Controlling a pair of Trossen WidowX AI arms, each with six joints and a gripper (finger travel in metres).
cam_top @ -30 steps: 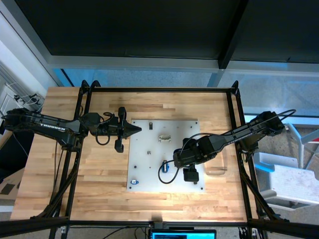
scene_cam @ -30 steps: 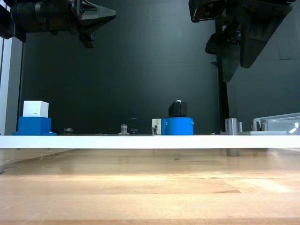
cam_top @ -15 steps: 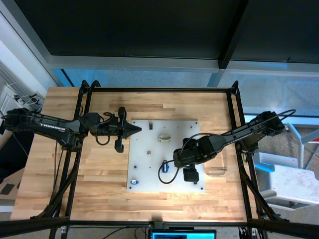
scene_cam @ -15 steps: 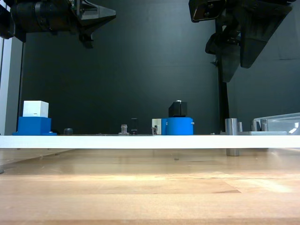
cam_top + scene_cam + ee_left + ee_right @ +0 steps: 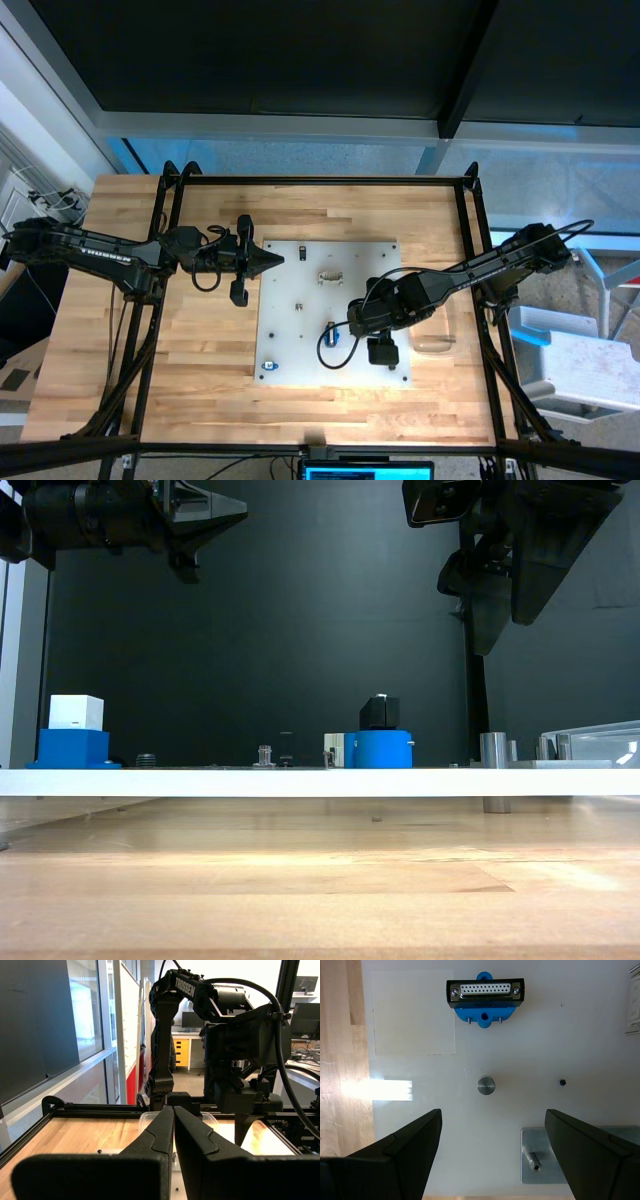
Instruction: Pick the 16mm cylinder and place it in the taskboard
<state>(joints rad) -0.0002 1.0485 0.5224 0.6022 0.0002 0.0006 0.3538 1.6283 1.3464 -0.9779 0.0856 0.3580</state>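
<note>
Robotics lab, office-adjacent. Evidence: wood bench [image 5: 200, 380] inside black extrusion frame [image 5: 320, 181], white taskboard [image 5: 300, 340] as test fixture, Trossen-labelled arm [image 5: 187, 990]. Left gripper [image 5: 274, 260] over board's left edge, fingers together. Right gripper [image 5: 493, 1112] above board, fingers spread wide. Screen [image 5: 367, 470] at bench near edge. Background: glass partitions [image 5: 85, 1010], yellow drawer cabinet [image 5: 181, 1052], desk monitors [image 5: 304, 983].

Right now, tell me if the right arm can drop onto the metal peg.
Probably yes: the right gripper hangs open above the peg, nothing between. The left gripper, shut, hangs at the board's left edge.
</note>
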